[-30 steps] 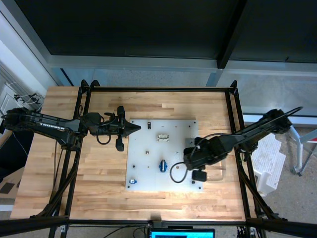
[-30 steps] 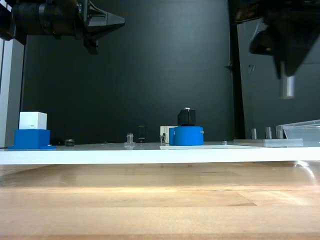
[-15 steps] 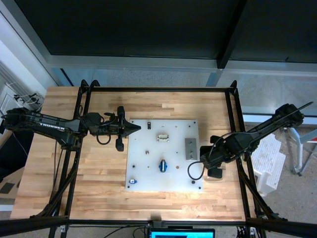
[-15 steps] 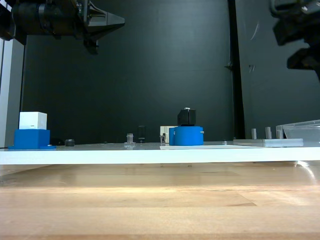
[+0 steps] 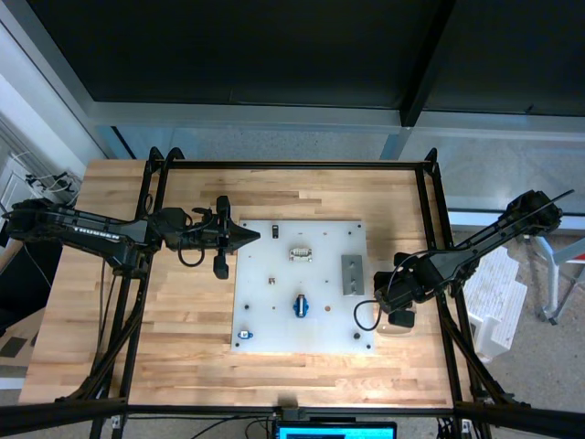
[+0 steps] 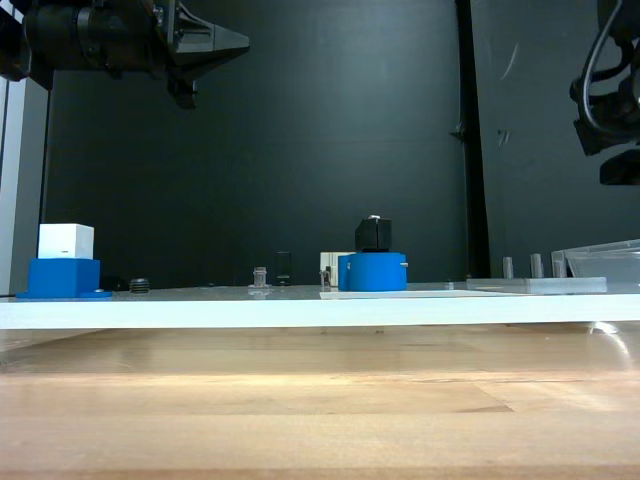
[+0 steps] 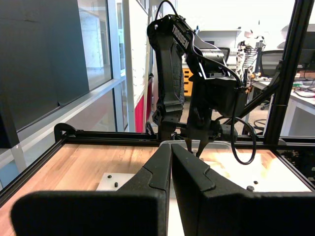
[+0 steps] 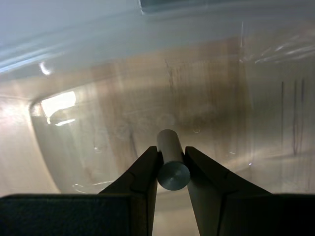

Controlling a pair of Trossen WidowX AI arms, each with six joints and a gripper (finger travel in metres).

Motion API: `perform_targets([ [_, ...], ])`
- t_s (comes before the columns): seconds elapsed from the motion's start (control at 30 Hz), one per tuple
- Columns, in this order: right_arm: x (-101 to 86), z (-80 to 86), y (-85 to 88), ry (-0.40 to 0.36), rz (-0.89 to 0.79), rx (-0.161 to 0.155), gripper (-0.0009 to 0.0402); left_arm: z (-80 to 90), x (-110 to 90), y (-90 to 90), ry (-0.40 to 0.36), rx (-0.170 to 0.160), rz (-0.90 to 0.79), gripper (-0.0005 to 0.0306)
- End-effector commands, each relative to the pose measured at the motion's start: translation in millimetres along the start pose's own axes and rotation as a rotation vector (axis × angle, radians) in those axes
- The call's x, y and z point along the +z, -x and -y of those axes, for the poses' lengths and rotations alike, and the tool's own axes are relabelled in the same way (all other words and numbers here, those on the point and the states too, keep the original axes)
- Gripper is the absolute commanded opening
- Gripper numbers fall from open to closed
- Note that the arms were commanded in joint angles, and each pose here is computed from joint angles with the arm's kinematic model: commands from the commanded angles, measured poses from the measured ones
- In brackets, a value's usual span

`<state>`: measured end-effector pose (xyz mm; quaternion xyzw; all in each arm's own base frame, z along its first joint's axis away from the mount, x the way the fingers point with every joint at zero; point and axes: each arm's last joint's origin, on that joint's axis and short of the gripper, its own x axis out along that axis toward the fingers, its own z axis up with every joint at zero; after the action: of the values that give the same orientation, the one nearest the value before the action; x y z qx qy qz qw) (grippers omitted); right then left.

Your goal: Remove the 16mm cylinder and place in the container

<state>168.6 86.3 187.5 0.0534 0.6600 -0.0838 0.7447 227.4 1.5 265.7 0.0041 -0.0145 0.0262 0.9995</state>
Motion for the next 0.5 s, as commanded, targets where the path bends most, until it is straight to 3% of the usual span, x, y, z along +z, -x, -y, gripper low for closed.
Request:
perform_targets([
  [0.03, 0.0, -0.1, -0.6, -0.007, 0.001, -0.002, 0.0056, 0.0, 0.0, -0.1, 0.000, 0.000, 0.000, 0.0000],
  [0.5, 1.7, -0.9, 3.4, -0.020, 0.007, 0.004, 0.0182, 0.0, 0.0, -0.1, 0.000, 0.000, 0.000, 0.0000],
])
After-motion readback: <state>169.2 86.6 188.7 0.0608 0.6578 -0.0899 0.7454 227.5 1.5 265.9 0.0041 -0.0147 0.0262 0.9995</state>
